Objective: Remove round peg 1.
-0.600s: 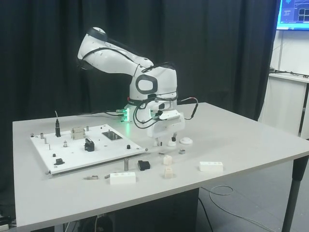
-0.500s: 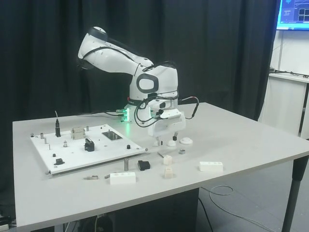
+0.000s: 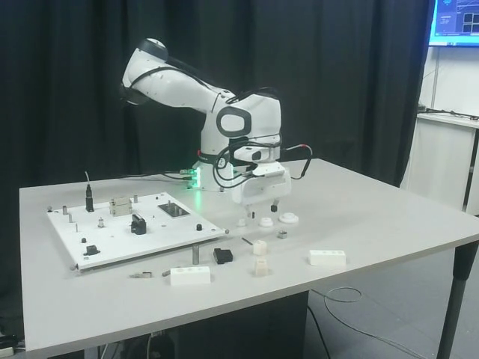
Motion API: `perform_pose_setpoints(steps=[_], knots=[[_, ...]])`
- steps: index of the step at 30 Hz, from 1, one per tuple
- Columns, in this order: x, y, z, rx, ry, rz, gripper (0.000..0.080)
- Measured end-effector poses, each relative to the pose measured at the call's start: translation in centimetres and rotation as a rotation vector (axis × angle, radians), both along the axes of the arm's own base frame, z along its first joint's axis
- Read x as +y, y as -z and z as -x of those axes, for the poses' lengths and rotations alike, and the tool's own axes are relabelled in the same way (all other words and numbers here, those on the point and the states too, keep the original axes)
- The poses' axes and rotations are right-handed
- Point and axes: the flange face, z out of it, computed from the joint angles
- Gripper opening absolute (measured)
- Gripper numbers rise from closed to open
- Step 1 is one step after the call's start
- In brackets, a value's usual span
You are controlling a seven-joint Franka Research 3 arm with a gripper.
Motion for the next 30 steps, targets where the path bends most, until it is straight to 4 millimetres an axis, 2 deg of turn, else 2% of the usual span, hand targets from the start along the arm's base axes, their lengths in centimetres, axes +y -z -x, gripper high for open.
perform_pose_setpoints(steps=[30], knots=[[0.8, -1.4, -0.1, 0.006, 0.000, 0.011, 0.0800]])
